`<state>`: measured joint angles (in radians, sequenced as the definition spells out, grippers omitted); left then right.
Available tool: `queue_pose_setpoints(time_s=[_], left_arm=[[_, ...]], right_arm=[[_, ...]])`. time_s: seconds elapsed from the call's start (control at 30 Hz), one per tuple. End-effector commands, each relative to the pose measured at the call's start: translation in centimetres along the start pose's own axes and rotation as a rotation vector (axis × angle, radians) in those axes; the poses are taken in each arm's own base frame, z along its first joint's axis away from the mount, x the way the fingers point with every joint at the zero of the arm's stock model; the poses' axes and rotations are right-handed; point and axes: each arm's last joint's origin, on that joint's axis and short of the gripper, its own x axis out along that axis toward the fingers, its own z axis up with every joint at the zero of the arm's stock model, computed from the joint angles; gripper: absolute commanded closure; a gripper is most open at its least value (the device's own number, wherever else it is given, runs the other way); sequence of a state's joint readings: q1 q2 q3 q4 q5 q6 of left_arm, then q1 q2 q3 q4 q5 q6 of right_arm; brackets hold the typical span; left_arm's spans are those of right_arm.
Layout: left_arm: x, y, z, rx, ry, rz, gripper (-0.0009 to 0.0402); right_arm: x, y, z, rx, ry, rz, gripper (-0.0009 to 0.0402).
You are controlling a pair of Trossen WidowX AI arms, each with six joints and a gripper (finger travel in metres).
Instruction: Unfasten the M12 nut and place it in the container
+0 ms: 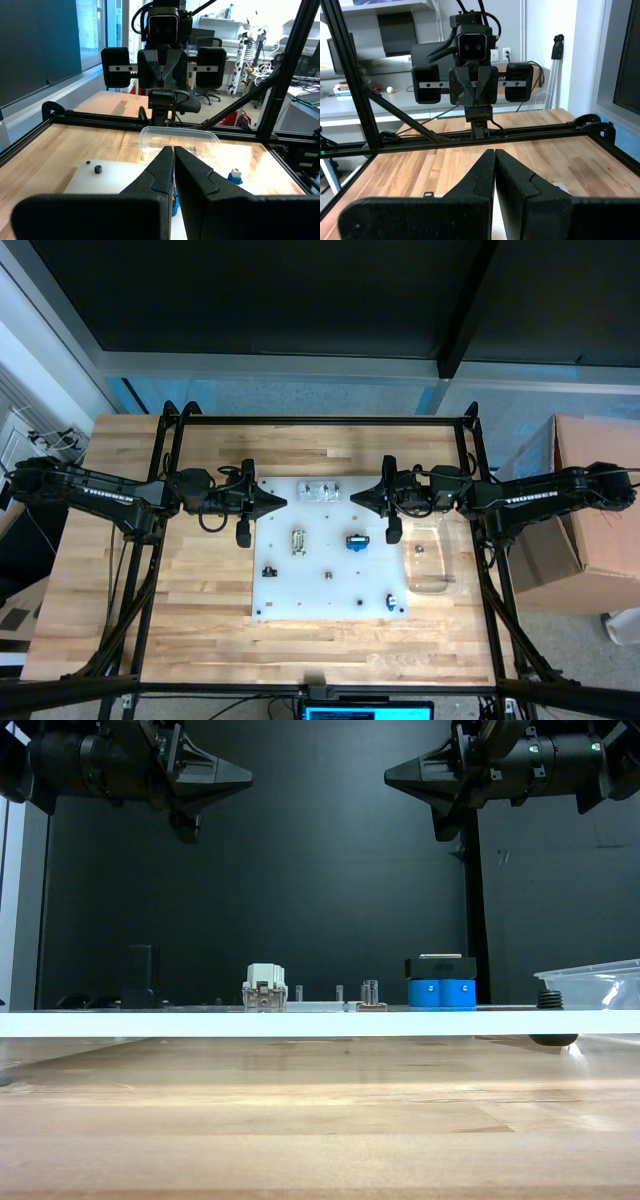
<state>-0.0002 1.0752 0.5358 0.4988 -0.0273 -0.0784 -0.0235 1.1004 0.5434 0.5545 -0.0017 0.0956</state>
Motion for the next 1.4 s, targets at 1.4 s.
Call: queue_pose_setpoints(time_s=[1.4], left_arm=[[0.00,0.01,0.01,0.000,0.000,0.000,0.0393]], right_arm=[[0.09,0.10,0.57,-0.033,-0.034,0.003,0.0393]])
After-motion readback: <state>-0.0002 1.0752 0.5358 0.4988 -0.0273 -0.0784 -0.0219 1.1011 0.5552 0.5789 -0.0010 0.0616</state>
